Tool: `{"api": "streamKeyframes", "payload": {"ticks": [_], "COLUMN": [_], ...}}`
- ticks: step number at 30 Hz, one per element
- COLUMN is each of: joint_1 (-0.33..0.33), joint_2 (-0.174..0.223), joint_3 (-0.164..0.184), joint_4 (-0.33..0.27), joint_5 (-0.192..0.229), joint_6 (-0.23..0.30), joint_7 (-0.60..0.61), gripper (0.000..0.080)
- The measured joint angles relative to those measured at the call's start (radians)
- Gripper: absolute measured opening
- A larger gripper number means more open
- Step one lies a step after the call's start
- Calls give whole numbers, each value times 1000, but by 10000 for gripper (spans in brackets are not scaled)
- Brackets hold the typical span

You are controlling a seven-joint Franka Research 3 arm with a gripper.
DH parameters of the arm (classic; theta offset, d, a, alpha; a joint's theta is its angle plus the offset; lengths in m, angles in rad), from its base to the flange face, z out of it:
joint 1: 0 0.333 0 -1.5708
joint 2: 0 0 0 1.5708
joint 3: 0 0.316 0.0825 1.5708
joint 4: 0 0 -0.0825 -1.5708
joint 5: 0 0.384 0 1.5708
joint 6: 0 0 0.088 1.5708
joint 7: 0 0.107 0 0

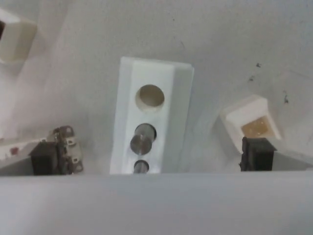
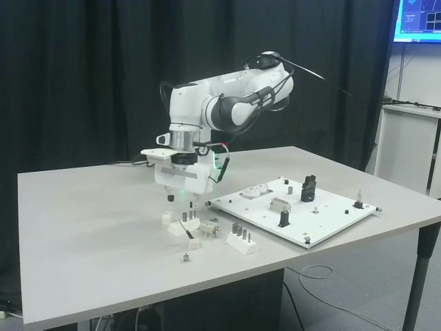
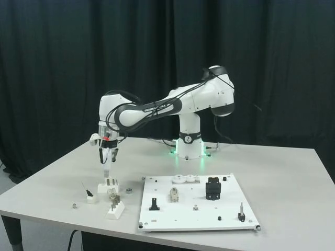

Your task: Pick round peg 3.

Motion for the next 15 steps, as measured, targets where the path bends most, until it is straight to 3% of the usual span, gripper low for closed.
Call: {"api": "streamKeyframes", "payload": {"ticks": [15], "joint_1": [-58], "joint_2": [5], "joint_3": [42], "joint_4": [84], "joint_5": [-56], "joint_6": [-23], "joint_7": [21], "gripper": [800]}}
